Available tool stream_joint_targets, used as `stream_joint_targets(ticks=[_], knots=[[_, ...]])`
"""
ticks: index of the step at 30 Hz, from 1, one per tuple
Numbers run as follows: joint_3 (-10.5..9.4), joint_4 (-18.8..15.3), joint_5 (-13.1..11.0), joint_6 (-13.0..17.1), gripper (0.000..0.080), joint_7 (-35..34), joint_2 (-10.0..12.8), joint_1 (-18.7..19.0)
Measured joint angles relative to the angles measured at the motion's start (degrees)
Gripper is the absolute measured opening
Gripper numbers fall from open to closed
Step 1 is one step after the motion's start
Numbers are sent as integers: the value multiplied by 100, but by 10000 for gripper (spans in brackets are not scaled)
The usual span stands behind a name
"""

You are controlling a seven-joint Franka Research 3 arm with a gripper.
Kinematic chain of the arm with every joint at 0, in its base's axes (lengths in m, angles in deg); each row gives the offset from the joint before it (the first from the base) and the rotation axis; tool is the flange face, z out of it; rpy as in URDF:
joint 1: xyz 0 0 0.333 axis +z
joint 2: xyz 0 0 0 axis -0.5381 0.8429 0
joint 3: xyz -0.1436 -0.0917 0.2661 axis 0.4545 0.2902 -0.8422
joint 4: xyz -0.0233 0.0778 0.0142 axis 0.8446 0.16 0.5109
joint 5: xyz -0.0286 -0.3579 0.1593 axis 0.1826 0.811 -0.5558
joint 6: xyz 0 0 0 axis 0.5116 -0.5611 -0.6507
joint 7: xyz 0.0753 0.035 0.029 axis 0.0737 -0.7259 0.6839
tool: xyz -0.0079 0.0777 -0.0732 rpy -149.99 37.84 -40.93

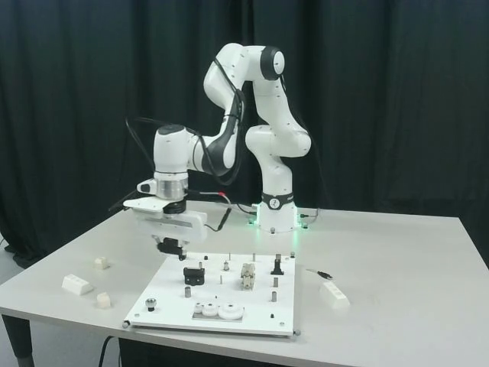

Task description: Place D-SUB.

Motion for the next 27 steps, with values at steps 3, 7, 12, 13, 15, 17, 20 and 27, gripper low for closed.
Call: stream_joint_targets(ticks=[3,7,12,13,15,17,20,27], knots=[[150,0,0,42,577,165,17,-8],[340,0,-8,130,577,392,64,-21],[561,1,-21,315,577,638,180,-55],[594,2,-24,359,577,681,206,-71],[658,3,-32,451,577,762,261,-103],[719,7,-53,547,577,866,322,-143],[789,16,-121,710,577,1019,417,-214],[848,98,-393,963,577,1527,640,-405]])
